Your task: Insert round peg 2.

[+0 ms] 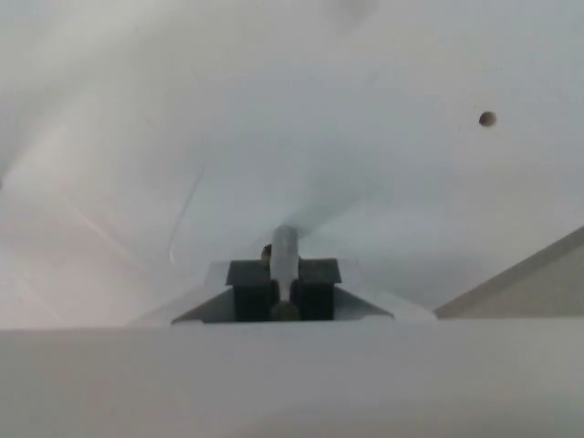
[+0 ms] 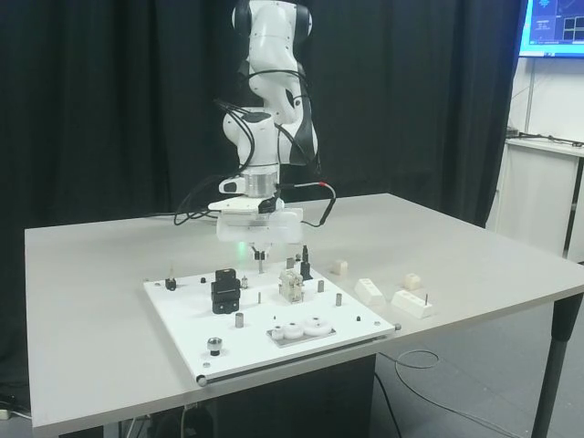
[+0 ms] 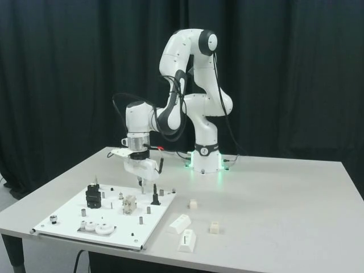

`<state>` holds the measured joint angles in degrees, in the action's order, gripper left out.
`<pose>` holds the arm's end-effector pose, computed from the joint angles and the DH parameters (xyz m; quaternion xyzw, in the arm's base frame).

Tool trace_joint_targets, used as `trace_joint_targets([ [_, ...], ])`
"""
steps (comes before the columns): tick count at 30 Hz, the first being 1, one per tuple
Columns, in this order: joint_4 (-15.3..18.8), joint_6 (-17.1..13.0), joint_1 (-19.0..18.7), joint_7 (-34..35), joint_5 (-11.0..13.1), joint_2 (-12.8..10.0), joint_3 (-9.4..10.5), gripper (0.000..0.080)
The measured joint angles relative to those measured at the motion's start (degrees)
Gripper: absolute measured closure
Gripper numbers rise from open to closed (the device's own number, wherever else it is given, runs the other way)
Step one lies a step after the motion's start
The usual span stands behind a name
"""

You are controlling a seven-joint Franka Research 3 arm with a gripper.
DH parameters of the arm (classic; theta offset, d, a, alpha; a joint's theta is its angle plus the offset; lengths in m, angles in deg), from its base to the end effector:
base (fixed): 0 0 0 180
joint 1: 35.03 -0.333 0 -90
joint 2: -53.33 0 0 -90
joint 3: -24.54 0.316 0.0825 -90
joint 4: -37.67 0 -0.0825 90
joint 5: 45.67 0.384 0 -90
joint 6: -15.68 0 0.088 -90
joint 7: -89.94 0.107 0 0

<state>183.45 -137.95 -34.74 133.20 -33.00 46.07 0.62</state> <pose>0.4142 -0.1981 0.2302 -0.7738 0.6328 -0.0087 0.0264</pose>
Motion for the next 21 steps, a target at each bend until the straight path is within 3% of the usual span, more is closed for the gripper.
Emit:
trace_joint_targets([
  [9, 0.44, 0.07, 0.00, -3.16, 2.79, 0.12, -0.13, 0.0743],
  [21, 0.77, 2.82, 0.00, -4.50, 3.09, 1.10, -0.24, 0.0743],
])
